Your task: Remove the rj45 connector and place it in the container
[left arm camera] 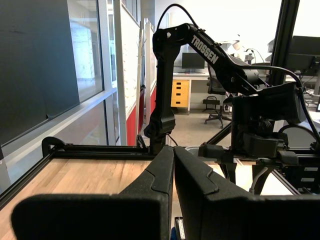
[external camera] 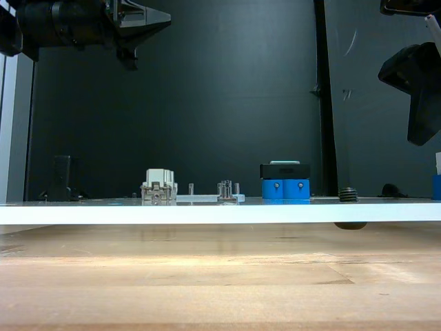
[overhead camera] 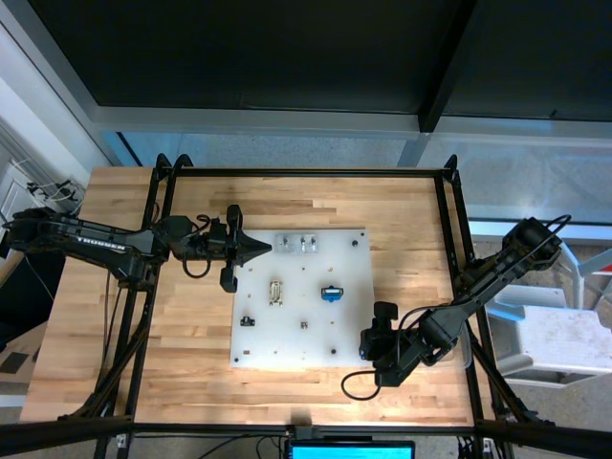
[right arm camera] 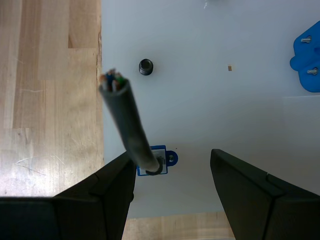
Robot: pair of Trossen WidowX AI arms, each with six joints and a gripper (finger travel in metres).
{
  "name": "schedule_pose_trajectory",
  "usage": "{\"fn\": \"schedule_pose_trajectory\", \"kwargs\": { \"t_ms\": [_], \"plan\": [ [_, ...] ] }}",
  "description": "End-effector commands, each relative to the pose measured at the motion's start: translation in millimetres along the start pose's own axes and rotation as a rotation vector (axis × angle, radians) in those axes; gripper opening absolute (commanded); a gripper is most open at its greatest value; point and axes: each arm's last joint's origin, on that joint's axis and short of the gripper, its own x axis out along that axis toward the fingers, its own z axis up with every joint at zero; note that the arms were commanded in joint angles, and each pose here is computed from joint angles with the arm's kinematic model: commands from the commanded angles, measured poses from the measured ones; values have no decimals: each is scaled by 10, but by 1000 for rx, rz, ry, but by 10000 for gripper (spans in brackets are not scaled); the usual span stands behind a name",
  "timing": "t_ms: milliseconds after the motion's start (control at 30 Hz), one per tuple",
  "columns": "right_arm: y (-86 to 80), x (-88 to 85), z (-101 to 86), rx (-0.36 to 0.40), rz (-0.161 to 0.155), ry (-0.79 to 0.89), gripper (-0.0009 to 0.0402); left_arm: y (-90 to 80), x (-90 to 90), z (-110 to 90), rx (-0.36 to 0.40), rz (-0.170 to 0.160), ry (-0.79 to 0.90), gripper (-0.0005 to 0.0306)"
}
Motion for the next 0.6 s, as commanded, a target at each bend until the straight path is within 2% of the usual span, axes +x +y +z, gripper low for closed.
{"fn": "schedule_pose_trajectory", "kwargs": {
  "t_ms": [33, 600],
  "plan": [
    [-17, 16, -10, 1, -7, 5, 204, 0, 0, 0, 0, 0, 0, 0],
    [-35, 59, -45, 3, -8, 3, 194, 0, 0, 0, 0, 0, 0, 0]
  ]
}}
